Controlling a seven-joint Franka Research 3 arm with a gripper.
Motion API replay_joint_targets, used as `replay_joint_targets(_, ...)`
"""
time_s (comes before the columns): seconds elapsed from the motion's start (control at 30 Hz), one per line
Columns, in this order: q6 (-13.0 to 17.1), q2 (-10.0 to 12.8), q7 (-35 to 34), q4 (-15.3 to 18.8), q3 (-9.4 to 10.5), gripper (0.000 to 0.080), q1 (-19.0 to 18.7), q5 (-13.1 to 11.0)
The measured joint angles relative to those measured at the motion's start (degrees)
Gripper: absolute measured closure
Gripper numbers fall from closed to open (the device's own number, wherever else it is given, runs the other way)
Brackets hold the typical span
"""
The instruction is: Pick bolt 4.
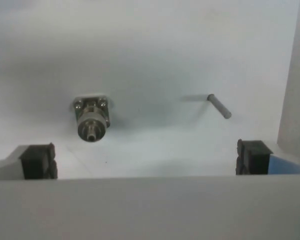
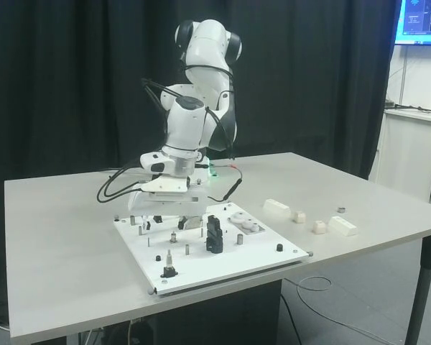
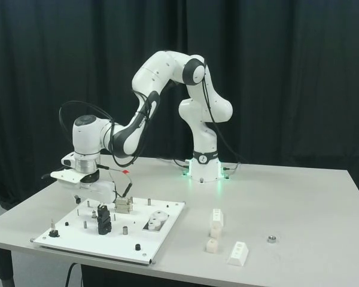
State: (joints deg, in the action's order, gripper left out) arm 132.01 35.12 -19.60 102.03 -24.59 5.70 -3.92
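Spread gripper (image 1: 145,157) hovers over white board (image 1: 155,60), connector (image 1: 91,119) and grey pin (image 1: 219,106) below.

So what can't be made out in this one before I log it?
- Which piece is bolt 4: no labels are readable on the white board in any view.
- The hand: both room views hide its fingers behind the wrist body.
- The small pin and metal fitting: clear only in the wrist view, too small to match with certainty in the room views.
- The wrist view's lower part is blocked by the hand's body.
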Motion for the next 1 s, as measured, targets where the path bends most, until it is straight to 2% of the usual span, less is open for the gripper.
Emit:
replay_joint_targets(0.63, -2.2, -0.1, -2.2, -2.5, -0.71, 0.0003, 0.3, -0.3)
replay_joint_targets(1.0, -2.2, -0.4, -2.3, -3.6, -0.73, 0.0003, 1.4, -2.4)
